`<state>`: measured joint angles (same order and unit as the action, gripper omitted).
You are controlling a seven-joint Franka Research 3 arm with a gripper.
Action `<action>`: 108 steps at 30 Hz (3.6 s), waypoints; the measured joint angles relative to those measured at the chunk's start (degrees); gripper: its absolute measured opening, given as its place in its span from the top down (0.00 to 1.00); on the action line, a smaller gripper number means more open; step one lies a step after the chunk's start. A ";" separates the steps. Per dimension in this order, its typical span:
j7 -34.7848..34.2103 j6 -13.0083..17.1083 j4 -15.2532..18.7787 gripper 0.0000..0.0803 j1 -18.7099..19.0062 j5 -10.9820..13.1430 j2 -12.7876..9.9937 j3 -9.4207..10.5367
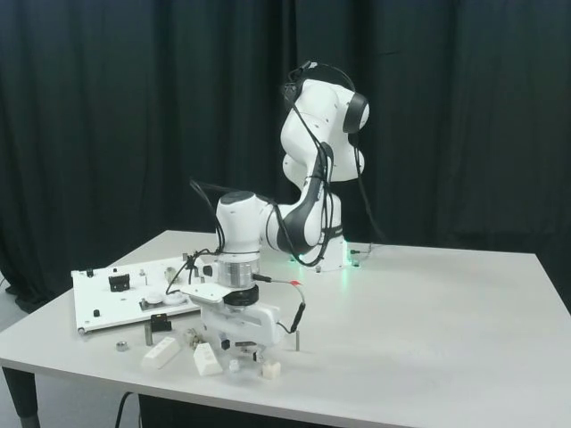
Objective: Remove medium gear.
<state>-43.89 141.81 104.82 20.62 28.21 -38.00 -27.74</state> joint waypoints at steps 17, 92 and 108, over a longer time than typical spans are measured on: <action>-1.37 -0.49 -0.83 0.00 -0.79 -0.14 0.13 -0.42; 1.16 -13.29 -1.76 0.00 -22.45 -14.80 8.03 -3.70; 8.81 -11.99 2.19 0.00 -26.12 -10.84 9.20 -5.04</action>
<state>-35.07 129.83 107.02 -5.50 17.37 -28.80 -32.78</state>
